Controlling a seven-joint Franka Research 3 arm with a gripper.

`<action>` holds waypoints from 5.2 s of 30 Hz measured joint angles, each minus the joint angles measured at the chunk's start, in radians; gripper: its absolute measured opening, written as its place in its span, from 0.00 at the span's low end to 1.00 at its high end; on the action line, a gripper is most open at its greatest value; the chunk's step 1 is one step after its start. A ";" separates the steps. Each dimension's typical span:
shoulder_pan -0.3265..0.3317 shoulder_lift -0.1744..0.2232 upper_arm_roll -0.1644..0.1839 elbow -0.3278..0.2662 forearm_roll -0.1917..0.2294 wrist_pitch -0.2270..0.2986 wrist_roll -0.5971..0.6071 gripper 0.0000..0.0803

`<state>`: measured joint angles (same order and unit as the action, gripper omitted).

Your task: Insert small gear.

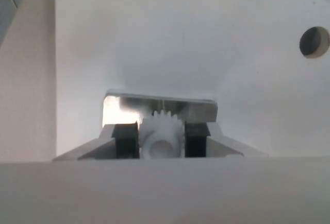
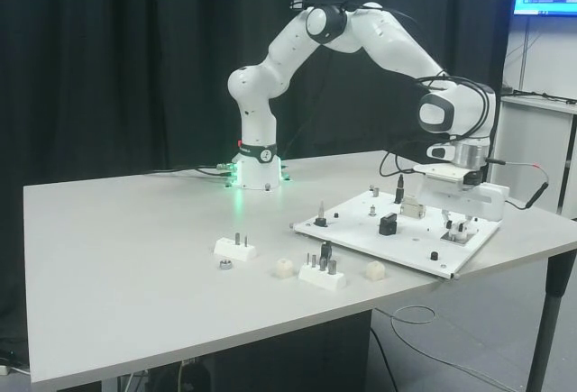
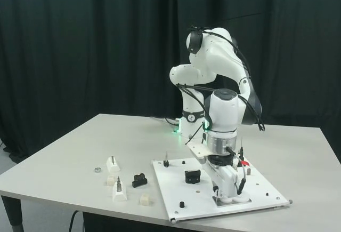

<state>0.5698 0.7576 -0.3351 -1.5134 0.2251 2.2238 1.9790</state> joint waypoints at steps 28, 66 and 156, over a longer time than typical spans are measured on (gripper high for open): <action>-0.002 0.001 -0.001 0.000 0.007 0.001 0.003 0.24; -0.003 -0.001 0.000 -0.005 0.012 0.007 -0.102 0.24; -0.002 -0.008 0.002 -0.053 0.045 0.077 -0.241 0.24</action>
<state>0.5681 0.7495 -0.3328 -1.5664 0.2705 2.3010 1.7376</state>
